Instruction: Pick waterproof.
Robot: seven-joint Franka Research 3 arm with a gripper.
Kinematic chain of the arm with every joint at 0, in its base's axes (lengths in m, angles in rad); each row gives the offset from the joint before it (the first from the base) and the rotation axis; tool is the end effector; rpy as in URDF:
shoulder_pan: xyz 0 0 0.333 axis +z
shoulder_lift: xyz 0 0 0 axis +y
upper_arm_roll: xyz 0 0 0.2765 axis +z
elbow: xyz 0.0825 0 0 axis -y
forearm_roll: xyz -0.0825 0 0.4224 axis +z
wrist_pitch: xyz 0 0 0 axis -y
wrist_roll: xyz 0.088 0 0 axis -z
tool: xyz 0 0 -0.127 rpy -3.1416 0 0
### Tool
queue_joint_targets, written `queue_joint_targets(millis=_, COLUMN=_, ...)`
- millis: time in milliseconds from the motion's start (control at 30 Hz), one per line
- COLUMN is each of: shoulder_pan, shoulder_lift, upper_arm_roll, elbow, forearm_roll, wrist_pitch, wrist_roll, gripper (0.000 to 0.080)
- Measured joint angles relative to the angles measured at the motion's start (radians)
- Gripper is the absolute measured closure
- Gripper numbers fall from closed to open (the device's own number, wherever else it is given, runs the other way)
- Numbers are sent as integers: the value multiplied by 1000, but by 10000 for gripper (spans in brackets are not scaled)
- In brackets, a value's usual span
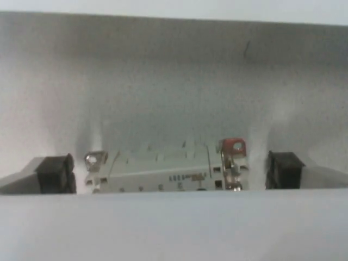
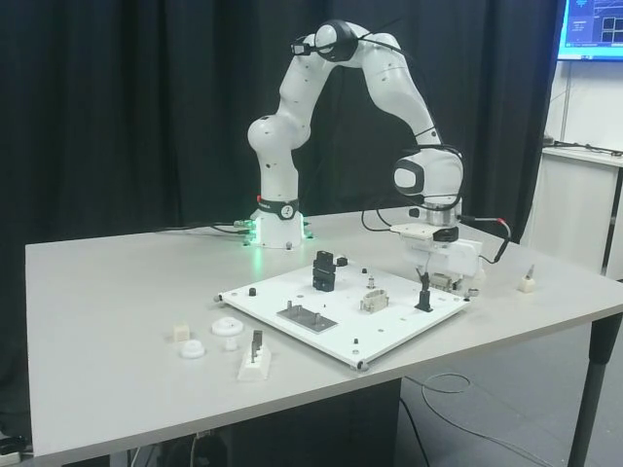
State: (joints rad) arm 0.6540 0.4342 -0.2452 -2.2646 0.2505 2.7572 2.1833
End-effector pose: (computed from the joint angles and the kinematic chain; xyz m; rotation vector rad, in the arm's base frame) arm 0.5082 0.1967 0.0891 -1.6839 2.5589 -0.0320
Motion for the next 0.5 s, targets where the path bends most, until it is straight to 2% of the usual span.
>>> queue_joint_targets(millis=200, shoulder_pan=0, shoulder_lift=3, upper_arm_roll=0, elbow=0, forearm_roll=0, wrist_pitch=0, wrist_roll=-23, gripper=3)
queue_joint_targets(millis=233, shoulder_pan=0, shoulder_lift=3, upper_arm_roll=0, elbow=0, forearm_roll=0, wrist_pitch=0, wrist_roll=-24, gripper=108)
queue_joint_targets(millis=267, shoulder_pan=0, shoulder_lift=3, upper_arm_roll=0, elbow=1, forearm_roll=0, wrist_pitch=-1, wrist_roll=-25, gripper=108)
queue_joint_targets(millis=300, shoulder_pan=0, shoulder_lift=3, upper_arm_roll=0, elbow=1, forearm_roll=0, wrist_pitch=-1, wrist_roll=-25, gripper=179)
queue_joint_targets(millis=500, shoulder_pan=-2, shoulder_lift=-4, upper_arm_roll=-1, elbow=6, forearm_roll=0, wrist_pitch=-3, wrist_roll=-41, gripper=179)
